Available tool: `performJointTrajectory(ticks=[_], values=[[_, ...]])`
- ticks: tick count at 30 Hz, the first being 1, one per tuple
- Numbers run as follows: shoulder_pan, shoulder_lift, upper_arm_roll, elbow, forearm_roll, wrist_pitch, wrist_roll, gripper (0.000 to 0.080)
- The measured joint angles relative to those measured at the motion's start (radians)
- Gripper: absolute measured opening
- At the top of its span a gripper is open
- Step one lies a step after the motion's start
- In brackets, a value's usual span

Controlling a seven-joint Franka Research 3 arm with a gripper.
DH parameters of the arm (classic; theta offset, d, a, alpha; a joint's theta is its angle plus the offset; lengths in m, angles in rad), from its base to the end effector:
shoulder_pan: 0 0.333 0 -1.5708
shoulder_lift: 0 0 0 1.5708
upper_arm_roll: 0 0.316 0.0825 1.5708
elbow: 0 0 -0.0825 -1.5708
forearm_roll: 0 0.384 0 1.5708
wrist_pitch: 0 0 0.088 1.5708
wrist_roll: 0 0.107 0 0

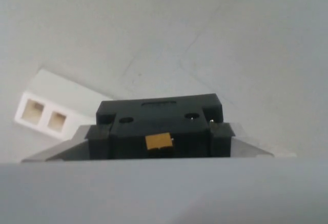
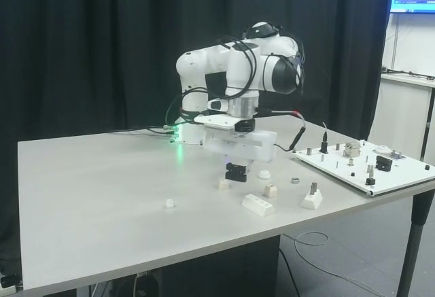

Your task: Insert D-SUB.

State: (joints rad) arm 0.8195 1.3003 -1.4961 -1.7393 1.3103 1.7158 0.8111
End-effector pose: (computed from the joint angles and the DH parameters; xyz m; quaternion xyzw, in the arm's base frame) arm 0.6282 -0.1532 0.2834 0.6580 -0.7529 0.0144 0.0029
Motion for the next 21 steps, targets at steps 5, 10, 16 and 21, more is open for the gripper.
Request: performJointTrajectory(ticks=[5,10,16,21], values=[[0.000,-0.005,0.000,0.031,0.001,-0.016,-0.051,0.0387],[0.000,-0.012,-0.001,0.071,0.006,-0.040,-0.065,0.0387],[0.003,-0.017,-0.005,0.134,0.022,-0.092,-0.110,0.0386],[0.008,-0.026,-0.006,0.197,0.035,-0.143,-0.153,0.0386]])
